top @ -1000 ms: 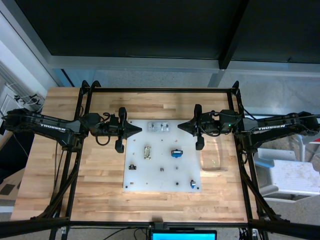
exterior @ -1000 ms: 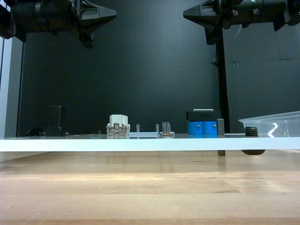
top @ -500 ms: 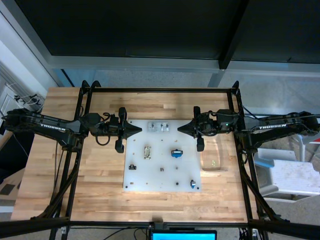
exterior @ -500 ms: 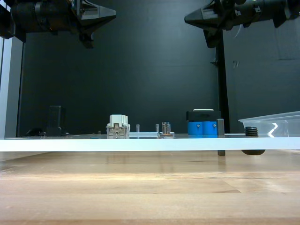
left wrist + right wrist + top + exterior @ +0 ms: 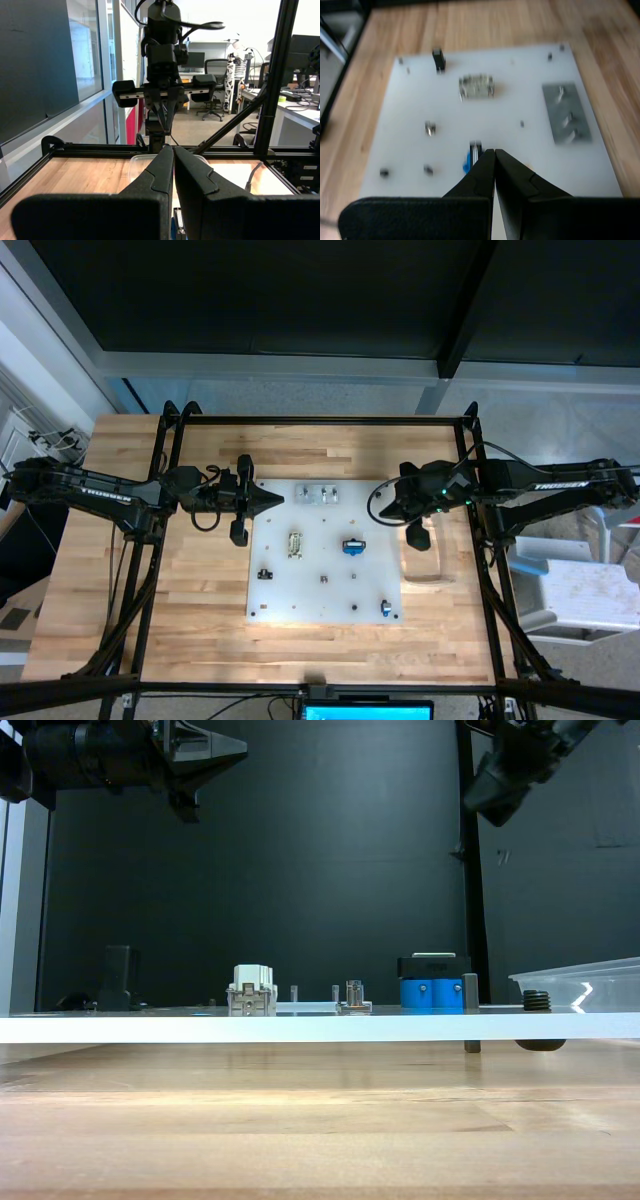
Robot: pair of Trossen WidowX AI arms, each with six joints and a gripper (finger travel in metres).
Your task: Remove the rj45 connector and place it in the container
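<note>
The left arm stretches level from the table's left edge, and the left gripper (image 5: 279, 499) hangs over the far left margin of the white board (image 5: 300, 590). The left wrist view shows its 2 fingers (image 5: 160, 170) pressed flat together with nothing between them. The right arm reaches in from the right edge with its wrist pitched downward. The right gripper (image 5: 381, 512) sits above the board's right margin, just beside the far end of the container (image 5: 437, 576). Its jaws are also closed on nothing, the tips meeting in a thin line in the right wrist view.

The rj45 connector (image 5: 352, 543) is seated in its blue holder (image 5: 432, 995) near the middle of the board, well apart from both grippers. The container stands on the wood just off the board's right edge.

The low view alone shows height: both grippers hang high over the board, the left level and the right slanting down. The right wrist view shows its closed tips aimed at the blue holder, with a grey multi-pin plug (image 5: 477, 85) and a metal plate (image 5: 566, 112) farther off. The left wrist view looks across at the right arm, with the clear tub behind the fingertips.
</note>
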